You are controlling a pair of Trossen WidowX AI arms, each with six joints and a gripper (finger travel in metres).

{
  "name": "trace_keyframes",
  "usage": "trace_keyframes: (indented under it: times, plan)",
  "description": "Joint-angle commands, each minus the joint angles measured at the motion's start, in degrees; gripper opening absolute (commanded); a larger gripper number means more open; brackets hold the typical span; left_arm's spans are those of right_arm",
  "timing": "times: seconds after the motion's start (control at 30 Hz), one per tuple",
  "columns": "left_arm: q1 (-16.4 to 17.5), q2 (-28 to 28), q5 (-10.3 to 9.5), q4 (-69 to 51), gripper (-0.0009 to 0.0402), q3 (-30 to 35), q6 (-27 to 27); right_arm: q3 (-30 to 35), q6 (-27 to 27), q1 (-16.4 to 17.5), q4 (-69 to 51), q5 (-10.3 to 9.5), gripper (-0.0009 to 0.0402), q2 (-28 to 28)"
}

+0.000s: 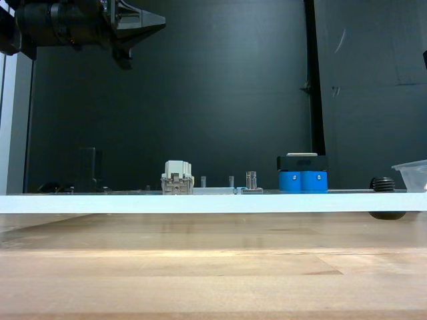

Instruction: Pick the RJ45 connector and install on taskboard

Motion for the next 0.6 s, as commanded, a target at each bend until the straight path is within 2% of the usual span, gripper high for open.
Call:
trace_keyframes:
  times: [0.03, 0.6]
  plan:
    - [0.0, 0.0, 0.0, 0.0, 0.0, 0.0, 0.0, 0.4, 0.0, 0.0, 0.0, 0.02, 0.0, 0.0]
    - [0.0, 0.0, 0.0, 0.0, 0.0, 0.0, 0.0, 3.4, 0.0, 0.1, -2.0, 0.0, 0.0, -0.1]
